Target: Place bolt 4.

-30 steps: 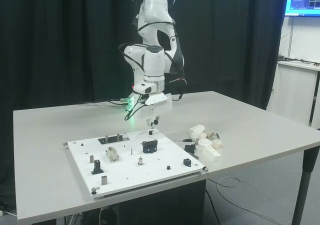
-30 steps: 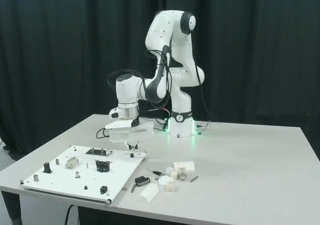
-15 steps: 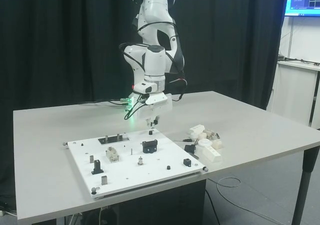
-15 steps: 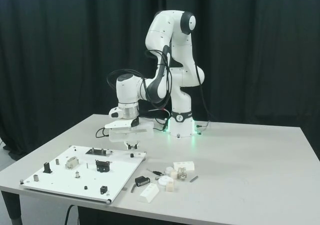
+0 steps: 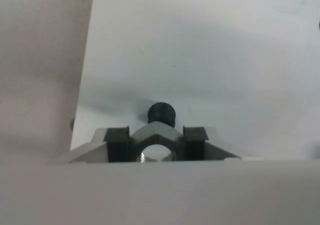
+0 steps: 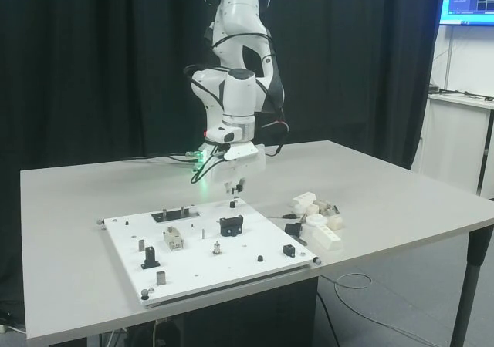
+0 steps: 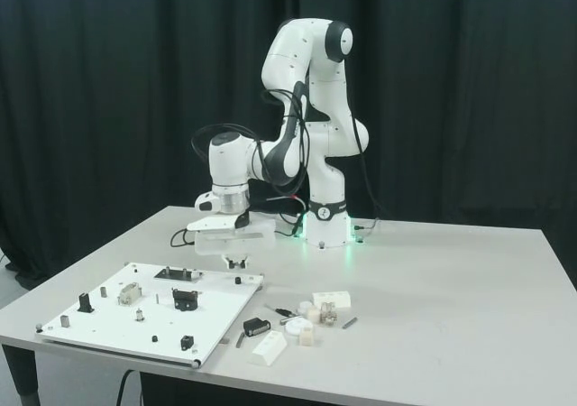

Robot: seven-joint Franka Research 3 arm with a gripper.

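**Asker:** What takes up most of the scene?

**Describer:** A wide grey desk (image 6: 370,185) with a white robot arm (image 7: 306,108) bolted on it. A green light glows at the arm's base. A white board (image 6: 231,258) lies flat on the desk and carries small black and grey fittings.

**Asker:** Where are the fingers (image 5: 157,146)?

**Describer:** They point straight down, just above the board's far corner, near the edge closest to the arm's base. In both room views there is a small gap between the tips and the board.

**Asker:** Are they holding anything?

**Describer:** No. In the wrist view the two black pads (image 5: 118,137) stand apart with nothing between them, so the fingers are open.

**Asker:** And bolt 4?

**Describer:** A small black bolt (image 5: 161,114) with a round head stands upright in the board directly beneath the fingers, in line with the gap between them. Nothing touches it. From the first room view it shows as a dark dot (image 6: 233,203) right under the tips.

**Asker:** What else is near?

**Describer:** A loose cluster of white parts (image 7: 311,320) rests on the desk off to one side of the fingers, past the board's edge and well apart from them.
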